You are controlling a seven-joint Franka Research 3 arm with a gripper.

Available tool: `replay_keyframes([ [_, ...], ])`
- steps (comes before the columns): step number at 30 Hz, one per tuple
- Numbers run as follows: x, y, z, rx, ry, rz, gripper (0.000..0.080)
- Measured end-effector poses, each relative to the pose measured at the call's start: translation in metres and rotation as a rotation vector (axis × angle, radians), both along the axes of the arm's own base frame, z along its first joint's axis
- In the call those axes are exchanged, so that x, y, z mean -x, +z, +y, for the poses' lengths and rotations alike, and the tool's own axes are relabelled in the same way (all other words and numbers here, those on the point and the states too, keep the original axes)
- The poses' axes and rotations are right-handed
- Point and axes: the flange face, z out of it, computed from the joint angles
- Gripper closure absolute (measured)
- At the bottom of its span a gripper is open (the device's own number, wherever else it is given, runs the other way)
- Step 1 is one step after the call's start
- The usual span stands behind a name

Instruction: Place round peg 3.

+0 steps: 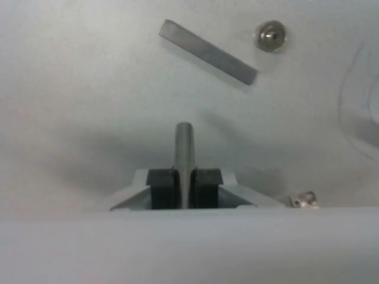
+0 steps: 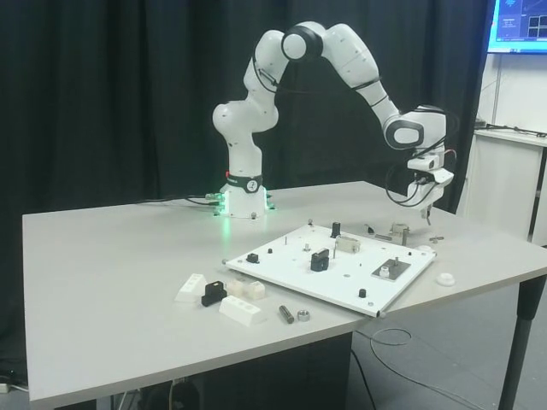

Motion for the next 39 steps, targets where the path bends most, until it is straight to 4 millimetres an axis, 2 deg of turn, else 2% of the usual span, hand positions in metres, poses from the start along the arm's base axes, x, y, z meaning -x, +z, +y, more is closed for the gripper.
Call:
replay_keyframes([
  [17,0.004,-0.011,0.022,0.046,-0.003,0.002,0.0735],
  [30,-0.001,-0.013,0.030,0.073,-0.014,0.004,0.0735],
  [31,-0.002,-0.012,0.030,0.075,-0.014,0.002,0.0328],
  [36,-0.005,-0.012,0.031,0.088,-0.017,-0.002,0.0328],
  [37,-0.006,-0.011,0.031,0.090,-0.018,-0.003,0.0073],
  [39,-0.007,-0.010,0.031,0.092,-0.019,-0.004,0.0073],
])
